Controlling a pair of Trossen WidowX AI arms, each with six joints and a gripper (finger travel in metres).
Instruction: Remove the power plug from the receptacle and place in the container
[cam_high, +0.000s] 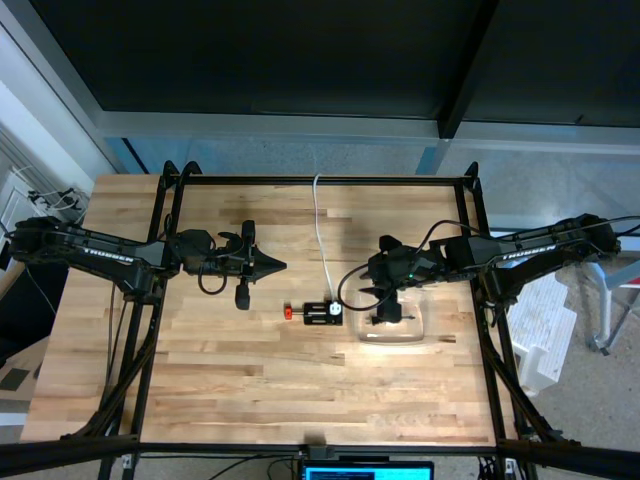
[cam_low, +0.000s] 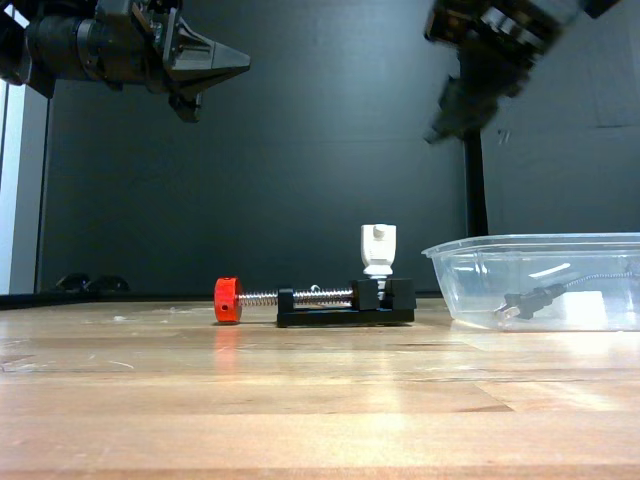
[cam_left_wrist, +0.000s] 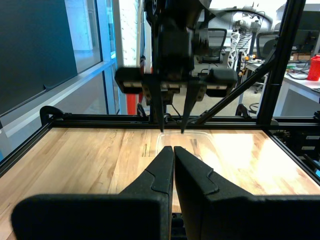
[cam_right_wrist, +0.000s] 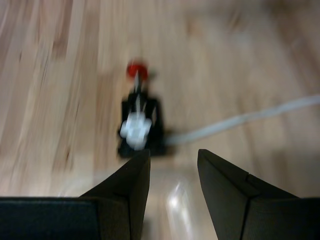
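My right claw hangs released and empty over the container, where the plug lies. The socket stands in the vise just beside it. My left claw is clenched, high above the table.

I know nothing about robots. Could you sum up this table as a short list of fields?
Power plug: lying inside the container, out of the receptacle
Container: clear tray on the table, right of the vise
Receptacle: white block held upright in the black vise
Left gripper: shut, empty, raised over the table's left side
Right gripper: open, empty, raised above the container
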